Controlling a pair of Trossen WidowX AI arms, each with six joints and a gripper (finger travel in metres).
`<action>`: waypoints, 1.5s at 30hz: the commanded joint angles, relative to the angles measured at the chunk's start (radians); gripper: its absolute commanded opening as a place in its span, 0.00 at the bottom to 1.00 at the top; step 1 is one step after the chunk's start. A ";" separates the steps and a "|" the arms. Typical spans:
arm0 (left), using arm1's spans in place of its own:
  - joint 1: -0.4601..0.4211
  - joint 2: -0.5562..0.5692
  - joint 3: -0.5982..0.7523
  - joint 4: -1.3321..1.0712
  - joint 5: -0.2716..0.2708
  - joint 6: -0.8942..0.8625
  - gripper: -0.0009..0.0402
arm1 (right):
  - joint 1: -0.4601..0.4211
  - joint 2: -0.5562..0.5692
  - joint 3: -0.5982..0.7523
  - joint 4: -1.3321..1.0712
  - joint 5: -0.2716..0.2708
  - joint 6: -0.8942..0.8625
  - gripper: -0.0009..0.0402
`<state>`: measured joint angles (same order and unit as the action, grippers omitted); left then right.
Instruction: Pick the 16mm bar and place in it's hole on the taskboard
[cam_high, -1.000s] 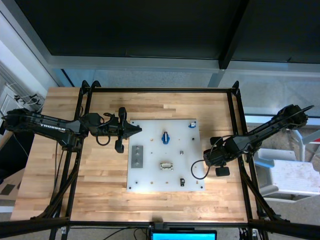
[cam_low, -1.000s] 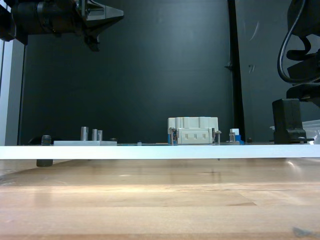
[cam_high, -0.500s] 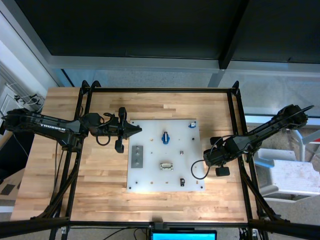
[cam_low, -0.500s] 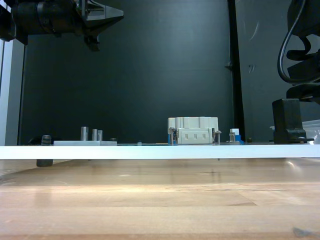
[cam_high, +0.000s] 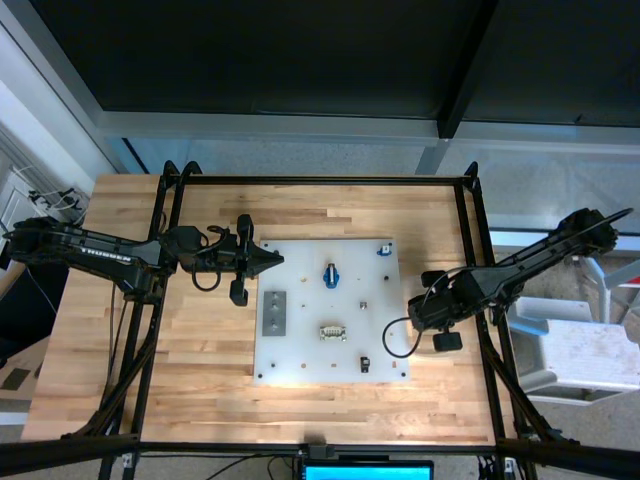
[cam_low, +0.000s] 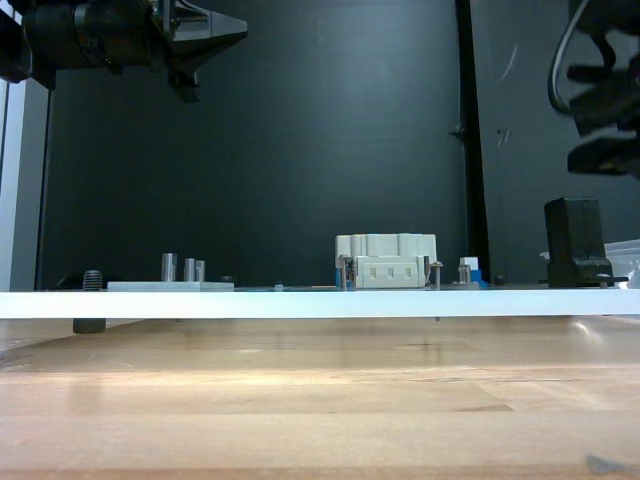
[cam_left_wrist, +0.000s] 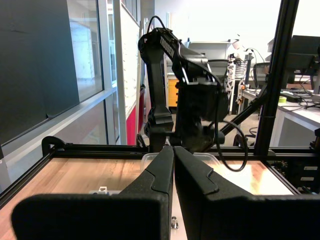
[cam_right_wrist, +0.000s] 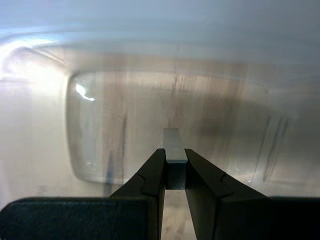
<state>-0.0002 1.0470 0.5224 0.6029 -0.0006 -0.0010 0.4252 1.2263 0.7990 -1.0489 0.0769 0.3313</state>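
- At the right edge of the taskboard (cam_high: 300, 355), high view: the right gripper (cam_high: 424, 313) points down beneath its own arm (cam_high: 530, 258). Its load is hidden from above.
- Right wrist view: the right gripper (cam_right_wrist: 175, 160) is pinched narrow on the 16mm bar (cam_right_wrist: 174, 145). The bar is grey and gripped at one end, with the rest jutting out past the fingertips. It is clear of the board and not in any hole.
- Beyond the bar lies a clear tray (cam_right_wrist: 75, 125) with rounded corners, resting on wood. It is blurred and streaked with glare, so I cannot make out its contents.
- Low view: the right gripper (cam_low: 605, 100) is cut off by the frame edge, high above the board. The bar is not visible here.
- The left gripper (cam_high: 268, 259) hovers high over the board's far left corner. The left wrist view shows it pressed fully together on nothing.
- A grey plate (cam_high: 273, 312) on the board's left side carries three short pegs (cam_low: 169, 268). Which hole is the bar's, I cannot tell.
- Also on the board: a white connector (cam_low: 385, 260) and a black block (cam_low: 577, 240).
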 joint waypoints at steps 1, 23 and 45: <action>0.000 0.000 0.000 0.000 0.000 0.000 0.02 | 0.000 -0.006 0.051 -0.071 0.000 0.001 0.03; 0.000 0.000 0.000 0.000 0.000 0.000 0.02 | 0.001 -0.006 0.173 -0.167 0.000 0.001 0.03; 0.000 0.000 0.000 0.000 0.000 0.000 0.02 | -0.020 0.160 0.333 -0.151 0.001 -0.053 0.03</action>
<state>-0.0002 1.0470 0.5224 0.6029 -0.0002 -0.0006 0.4068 1.3754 1.1206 -1.1988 0.0776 0.2813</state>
